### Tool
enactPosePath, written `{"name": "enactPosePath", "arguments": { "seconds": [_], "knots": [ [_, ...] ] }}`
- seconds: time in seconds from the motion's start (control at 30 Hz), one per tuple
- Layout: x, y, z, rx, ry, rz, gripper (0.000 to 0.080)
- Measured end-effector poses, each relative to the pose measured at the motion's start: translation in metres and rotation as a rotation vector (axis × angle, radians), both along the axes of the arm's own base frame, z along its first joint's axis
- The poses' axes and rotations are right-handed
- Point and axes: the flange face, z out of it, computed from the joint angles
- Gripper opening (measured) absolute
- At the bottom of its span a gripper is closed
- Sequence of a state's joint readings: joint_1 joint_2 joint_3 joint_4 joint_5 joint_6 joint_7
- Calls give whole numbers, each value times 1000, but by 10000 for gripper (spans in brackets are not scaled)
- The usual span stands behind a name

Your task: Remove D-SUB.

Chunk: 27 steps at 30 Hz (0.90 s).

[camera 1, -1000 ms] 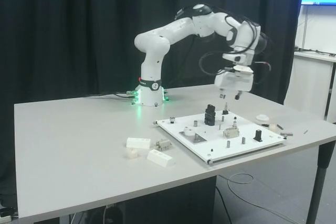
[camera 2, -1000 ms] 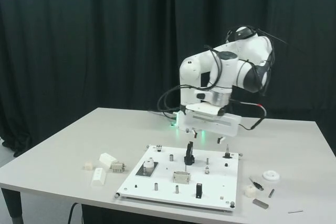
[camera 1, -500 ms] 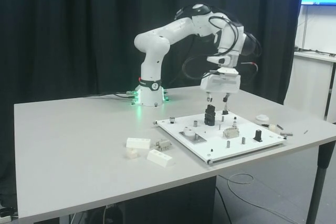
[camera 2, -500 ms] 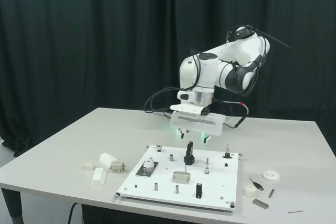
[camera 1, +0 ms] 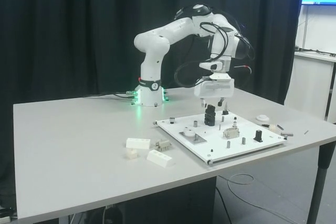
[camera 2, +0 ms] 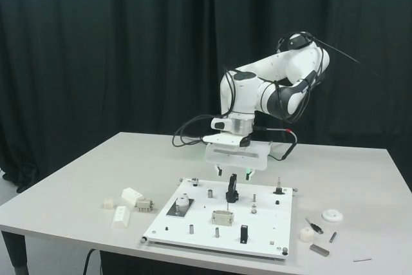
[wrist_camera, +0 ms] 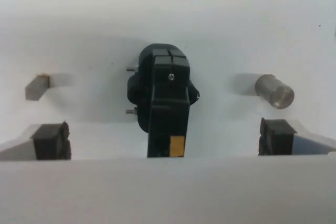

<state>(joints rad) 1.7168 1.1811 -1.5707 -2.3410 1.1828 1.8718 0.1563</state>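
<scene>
Wrist view: gripper (wrist_camera: 163, 139) spread wide, empty, straddling black D-SUB plug (wrist_camera: 164, 98) standing upright on white board (camera 1: 220, 140). Prob. rigid, light; grip the shell's flat sides.

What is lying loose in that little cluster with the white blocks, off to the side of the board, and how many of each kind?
White blocks: 3
Small metal connector: 1
Total: 4
</scene>
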Motion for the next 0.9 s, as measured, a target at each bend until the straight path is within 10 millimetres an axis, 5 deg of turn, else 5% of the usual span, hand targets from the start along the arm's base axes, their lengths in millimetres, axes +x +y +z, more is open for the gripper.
{"name": "enactPosePath", "arguments": {
  "seconds": [0.47,0.5,0.77,0.8,0.9],
  "knots": [
    [-3,2,-14,-9,-10,17,800],
    [-3,2,-14,-9,-11,17,700],
    [-2,3,-13,-11,-19,19,700],
    [-2,3,-13,-11,-20,19,362],
    [-2,3,-13,-12,-22,20,362]
  ]
}}
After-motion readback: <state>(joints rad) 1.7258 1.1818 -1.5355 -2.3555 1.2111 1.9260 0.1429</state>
